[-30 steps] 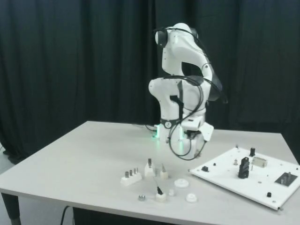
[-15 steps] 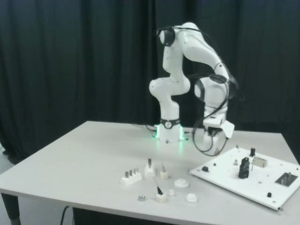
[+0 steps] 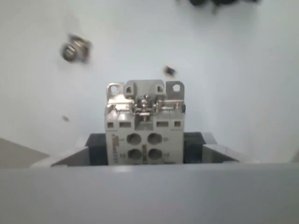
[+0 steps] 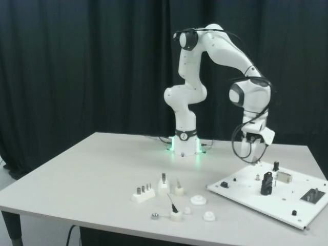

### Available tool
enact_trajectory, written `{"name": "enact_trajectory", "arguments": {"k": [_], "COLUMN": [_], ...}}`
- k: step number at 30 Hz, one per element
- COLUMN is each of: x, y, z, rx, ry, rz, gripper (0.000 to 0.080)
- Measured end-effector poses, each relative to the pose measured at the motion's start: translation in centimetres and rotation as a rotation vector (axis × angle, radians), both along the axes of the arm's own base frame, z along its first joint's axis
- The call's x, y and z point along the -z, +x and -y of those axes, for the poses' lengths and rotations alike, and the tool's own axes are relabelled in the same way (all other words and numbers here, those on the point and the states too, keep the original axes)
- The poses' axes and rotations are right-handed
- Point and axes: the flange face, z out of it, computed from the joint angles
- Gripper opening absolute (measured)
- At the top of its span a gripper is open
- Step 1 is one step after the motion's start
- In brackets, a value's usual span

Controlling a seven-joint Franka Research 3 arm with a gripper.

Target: Insert waterproof.

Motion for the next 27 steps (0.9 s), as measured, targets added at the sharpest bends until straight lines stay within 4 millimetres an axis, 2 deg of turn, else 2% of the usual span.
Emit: {"name": "enact_trajectory", "arguments": {"k": [14, 27], "x": [-0.9, -0.8], "y": [-5.1, -8.5], "z": [-5.8, -9.3], "rx": [0.055, 0.165], "ry": [-0.005, 0.001], "rz": [0.023, 0.053], "gripper": [0.0317, 0.0317]}}
